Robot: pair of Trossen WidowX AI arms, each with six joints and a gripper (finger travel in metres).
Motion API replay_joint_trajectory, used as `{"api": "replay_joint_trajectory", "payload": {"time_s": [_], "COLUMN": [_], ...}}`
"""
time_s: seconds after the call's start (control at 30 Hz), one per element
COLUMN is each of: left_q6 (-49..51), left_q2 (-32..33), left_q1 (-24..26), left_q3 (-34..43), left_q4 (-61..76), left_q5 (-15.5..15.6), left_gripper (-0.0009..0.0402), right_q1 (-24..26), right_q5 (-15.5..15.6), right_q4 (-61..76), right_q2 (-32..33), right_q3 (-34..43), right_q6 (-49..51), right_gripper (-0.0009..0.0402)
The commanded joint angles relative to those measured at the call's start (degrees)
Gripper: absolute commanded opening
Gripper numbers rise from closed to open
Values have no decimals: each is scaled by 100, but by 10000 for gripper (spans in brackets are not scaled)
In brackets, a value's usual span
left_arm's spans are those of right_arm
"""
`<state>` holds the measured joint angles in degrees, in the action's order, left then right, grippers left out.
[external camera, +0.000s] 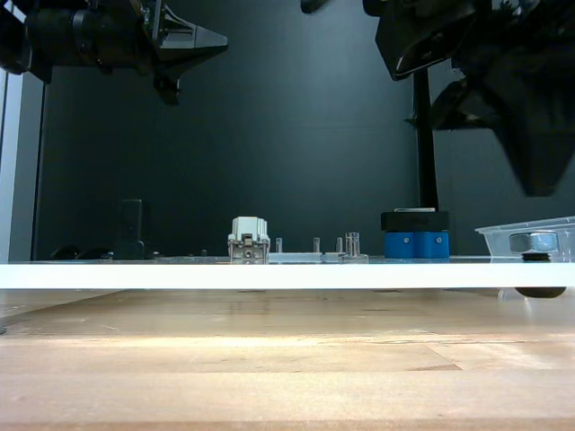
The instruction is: Unfasten the M12 nut and place it in the container
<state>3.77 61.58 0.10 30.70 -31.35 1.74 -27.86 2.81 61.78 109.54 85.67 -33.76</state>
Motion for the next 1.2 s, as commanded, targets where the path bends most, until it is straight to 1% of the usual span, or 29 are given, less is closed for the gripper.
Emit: {"api": "replay_joint_trajectory", "payload": {"time_s": [0.03, 0.2, 0.27, 0.5, 0.57, 0.6, 0.63, 0.7, 0.73, 0.77, 0.8, 0.93, 1.0, 1.07, 1.1, 1.2], "left_q6": [-2, -2, -2, -2, -2, -2, -2, -2, -2, -2, -2, -2, -2, -2, -2, -2], "left_q2": [2, 2, 2, 2, 2, 2, 2, 2, 2, 2, 2, 2, 2, 0, 0, 2], "left_q1": [0, -2, 0, 0, -2, -2, 0, -2, 0, -2, -2, -2, -2, -2, -2, -2], "left_q3": [2, 2, 2, 2, 2, 2, 2, 2, 2, 2, 2, 2, 2, 2, 2, 2], "left_q4": [-2, -2, -2, 0, -4, -4, -2, -2, -2, 0, -2, 4, -4, -22, -15, 17], "left_q5": [-2, -2, -2, -2, -2, -2, -2, -2, -2, -2, -2, -2, -2, -2, -2, -2], "left_gripper": [0, 0, 0, 0, 0, 0, 0, 0, 0, 0, 0, 0, 0, 0, 0, 0], "right_q1": [-13, -31, -33, -35, -28, -24, -20, -13, -7, 9, 22, 35, 35, 35, 37, 35], "right_q5": [444, 520, 629, 627, 557, 417, 170, -503, -756, -940, -955, -922, -852, -660, -501, 107], "right_q4": [-221, -555, -647, -841, -811, -752, -634, -251, -35, 157, 306, 402, 385, 319, 238, -166], "right_q2": [50, 256, 354, 509, 509, 507, 496, 444, 420, 387, 358, 291, 249, 214, 186, 109], "right_q3": [-2, -4, -4, -4, -4, -4, -4, -4, 4, 20, 44, 85, 85, 85, 85, 85], "right_q6": [111, 302, 363, 448, 466, 463, 437, 216, 46, -85, -160, -203, -205, -201, -184, -94], "right_gripper": [0, 0, 0, 0, 0, 0, 0, 0, 0, 0, 0, 0, 0, 0, 0, 0]}}
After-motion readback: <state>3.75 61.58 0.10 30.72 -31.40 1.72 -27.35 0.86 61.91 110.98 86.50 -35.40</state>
